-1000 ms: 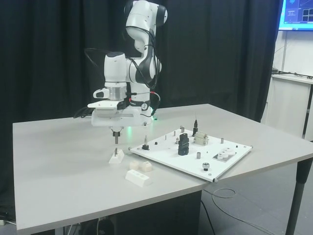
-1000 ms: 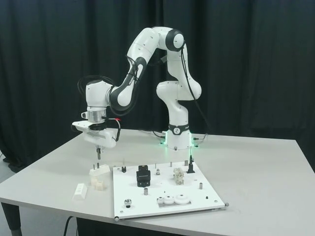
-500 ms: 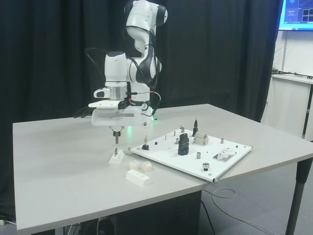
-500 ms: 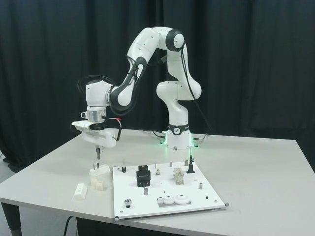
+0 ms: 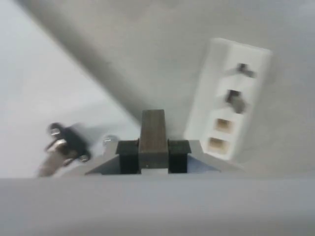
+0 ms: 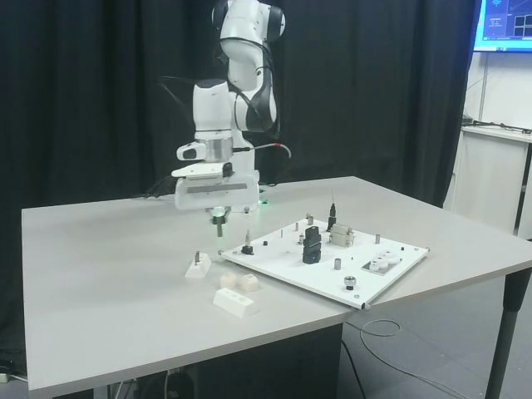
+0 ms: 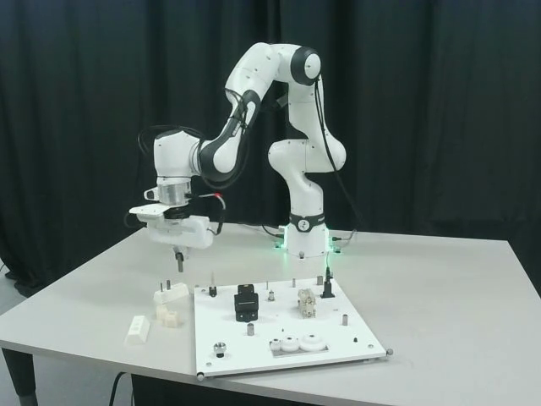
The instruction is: Insert square peg 3.
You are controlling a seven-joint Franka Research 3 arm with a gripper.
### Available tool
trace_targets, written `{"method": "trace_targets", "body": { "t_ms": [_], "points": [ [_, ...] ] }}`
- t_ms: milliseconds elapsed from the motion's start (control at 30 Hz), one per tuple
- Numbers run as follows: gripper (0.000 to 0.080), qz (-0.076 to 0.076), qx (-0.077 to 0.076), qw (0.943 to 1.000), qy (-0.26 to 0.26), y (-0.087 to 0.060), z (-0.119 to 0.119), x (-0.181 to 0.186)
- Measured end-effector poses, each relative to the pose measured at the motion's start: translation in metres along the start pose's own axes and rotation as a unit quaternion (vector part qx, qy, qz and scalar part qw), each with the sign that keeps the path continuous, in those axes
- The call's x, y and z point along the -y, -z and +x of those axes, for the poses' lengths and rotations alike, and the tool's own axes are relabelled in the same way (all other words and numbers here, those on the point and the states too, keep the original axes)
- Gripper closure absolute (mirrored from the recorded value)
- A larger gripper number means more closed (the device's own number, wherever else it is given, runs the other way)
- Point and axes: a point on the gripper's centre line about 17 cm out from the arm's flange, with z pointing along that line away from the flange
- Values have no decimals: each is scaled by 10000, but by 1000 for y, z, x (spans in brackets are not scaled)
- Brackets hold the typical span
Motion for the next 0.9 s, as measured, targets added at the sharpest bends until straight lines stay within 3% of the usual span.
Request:
{"method": "trace_targets", "body": {
  "t_ms": [500,900],
  "points": [
    [689,283,74,9942,1037,20,5,93],
    [689,383,-105,9840,1738,43,13,175]
  ]
}}
